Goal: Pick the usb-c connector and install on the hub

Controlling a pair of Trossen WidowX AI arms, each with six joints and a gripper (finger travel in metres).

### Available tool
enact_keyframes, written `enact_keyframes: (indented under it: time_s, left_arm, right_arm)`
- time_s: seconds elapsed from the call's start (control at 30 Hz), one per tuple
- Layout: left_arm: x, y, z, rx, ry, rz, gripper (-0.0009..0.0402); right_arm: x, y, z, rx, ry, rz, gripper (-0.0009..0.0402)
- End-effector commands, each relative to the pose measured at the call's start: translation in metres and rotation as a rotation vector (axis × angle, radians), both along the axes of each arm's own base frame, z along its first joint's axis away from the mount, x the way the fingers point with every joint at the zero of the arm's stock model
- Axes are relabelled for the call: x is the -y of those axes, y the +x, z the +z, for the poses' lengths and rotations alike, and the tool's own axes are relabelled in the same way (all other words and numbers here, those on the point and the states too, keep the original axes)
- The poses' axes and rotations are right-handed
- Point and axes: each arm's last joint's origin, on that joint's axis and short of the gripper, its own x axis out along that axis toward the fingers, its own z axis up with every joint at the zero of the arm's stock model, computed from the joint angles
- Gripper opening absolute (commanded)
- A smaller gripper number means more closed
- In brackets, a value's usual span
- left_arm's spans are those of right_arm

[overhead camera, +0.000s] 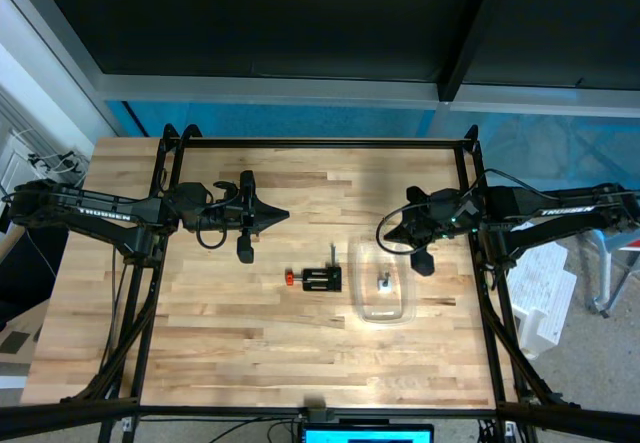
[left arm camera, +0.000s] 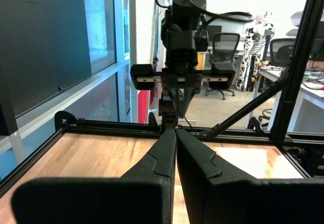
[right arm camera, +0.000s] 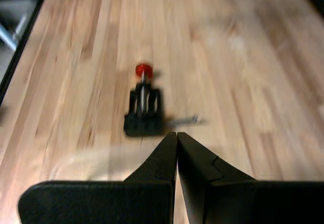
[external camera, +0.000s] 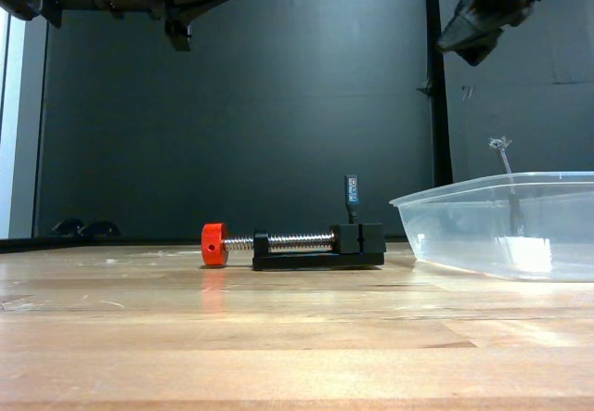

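Noted left hand [overhead camera: 283, 214] closed tight, empty, raised over worktop [overhead camera: 200, 303]. Noted right hand [overhead camera: 387, 232] closed too, empty, raised near tray [overhead camera: 358, 309]. Found connector [overhead camera: 383, 283] inside tray; hub [overhead camera: 320, 279] on worktop just beside it.

Hub [overhead camera: 320, 279] and clear tray [overhead camera: 405, 305] side by side, you're not holding anything
Your left gripper [overhead camera: 283, 214] sits off to the hub's far left and your right gripper [overhead camera: 388, 233] by the tray's far end, both pinched closed. The usb-c connector [overhead camera: 383, 283] lies inside the tray.
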Motion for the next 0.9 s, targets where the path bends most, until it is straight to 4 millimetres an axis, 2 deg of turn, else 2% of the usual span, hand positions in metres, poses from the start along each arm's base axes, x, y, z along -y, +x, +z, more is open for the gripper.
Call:
enact_keyframes:
  time_s: [0.03,0.43,0.77,0.9]
  left_arm:
    - [0.000,0.000,0.000,0.000,0.000,0.000,0.0000]
    - [0.000,0.000,0.000,0.000,0.000,0.000,0.0000]
    - [0.000,0.000,0.000,0.000,0.000,0.000,0.0000]
    - [0.000,0.000,0.000,0.000,0.000,0.000,0.0000]
  right_arm:
    - [-0.004,-0.002,0.002,-0.062,0.006,0.013,0.0000]
    - [-0.012,0.000,0.003,-0.312,-0.001,0.037,0.0000]
    - [-0.020,0.009,-0.014,-0.442,0.004,0.065,0.0001]
    - [-0.024,0.013,-0.022,-0.507,-0.005,0.073,0.0021]
